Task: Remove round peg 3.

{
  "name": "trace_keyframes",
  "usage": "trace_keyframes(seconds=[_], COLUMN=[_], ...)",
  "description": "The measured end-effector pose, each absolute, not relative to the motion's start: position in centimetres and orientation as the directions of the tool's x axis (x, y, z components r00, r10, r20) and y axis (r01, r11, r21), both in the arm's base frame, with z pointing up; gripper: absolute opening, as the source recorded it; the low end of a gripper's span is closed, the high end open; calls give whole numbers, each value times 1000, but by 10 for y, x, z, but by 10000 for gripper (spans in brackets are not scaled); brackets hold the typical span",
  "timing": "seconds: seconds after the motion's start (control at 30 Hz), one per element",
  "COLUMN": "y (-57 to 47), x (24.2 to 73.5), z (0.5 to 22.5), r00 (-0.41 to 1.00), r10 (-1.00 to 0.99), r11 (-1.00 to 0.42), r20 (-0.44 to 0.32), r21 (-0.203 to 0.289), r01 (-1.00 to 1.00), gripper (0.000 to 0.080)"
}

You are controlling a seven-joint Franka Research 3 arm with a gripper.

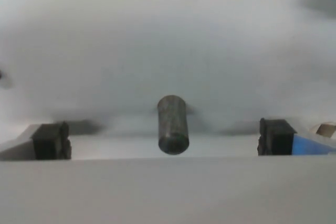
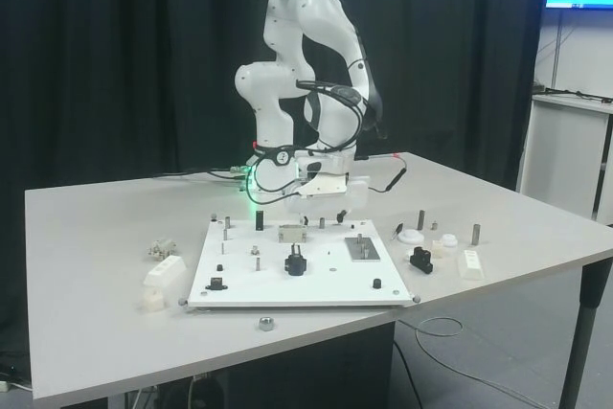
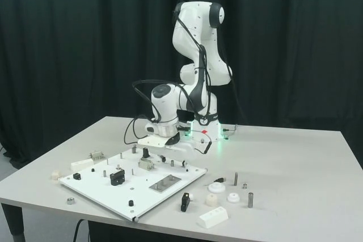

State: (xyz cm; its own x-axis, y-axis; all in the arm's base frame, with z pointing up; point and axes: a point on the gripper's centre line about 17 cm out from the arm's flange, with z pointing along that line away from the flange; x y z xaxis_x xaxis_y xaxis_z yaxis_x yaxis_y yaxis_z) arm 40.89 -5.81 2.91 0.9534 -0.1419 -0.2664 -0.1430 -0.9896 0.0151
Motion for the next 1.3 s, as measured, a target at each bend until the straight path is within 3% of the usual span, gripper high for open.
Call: trace_keyframes(seconds=[0.37,0.4,0.53,0.57,0.8,0.83,0.9,1.3], y=[-59,-60,-60,-60,-62,-62,-62,-62], x=[411,411,411,412,412,412,412,412], z=[27,27,27,27,26,26,26,27], r00=[953,953,954,954,954,954,954,954], r10=[-153,-154,-155,-156,-161,-161,-161,-161], r11=[-988,-988,-987,-987,-987,-986,-987,-986], r20=[-260,-259,-256,-256,-254,-254,-254,-254], r21=[13,13,13,13,13,13,13,13], r01=[-155,-156,-157,-158,-163,-163,-163,-163], gripper=[798,470,470,306,306,144,111,112])
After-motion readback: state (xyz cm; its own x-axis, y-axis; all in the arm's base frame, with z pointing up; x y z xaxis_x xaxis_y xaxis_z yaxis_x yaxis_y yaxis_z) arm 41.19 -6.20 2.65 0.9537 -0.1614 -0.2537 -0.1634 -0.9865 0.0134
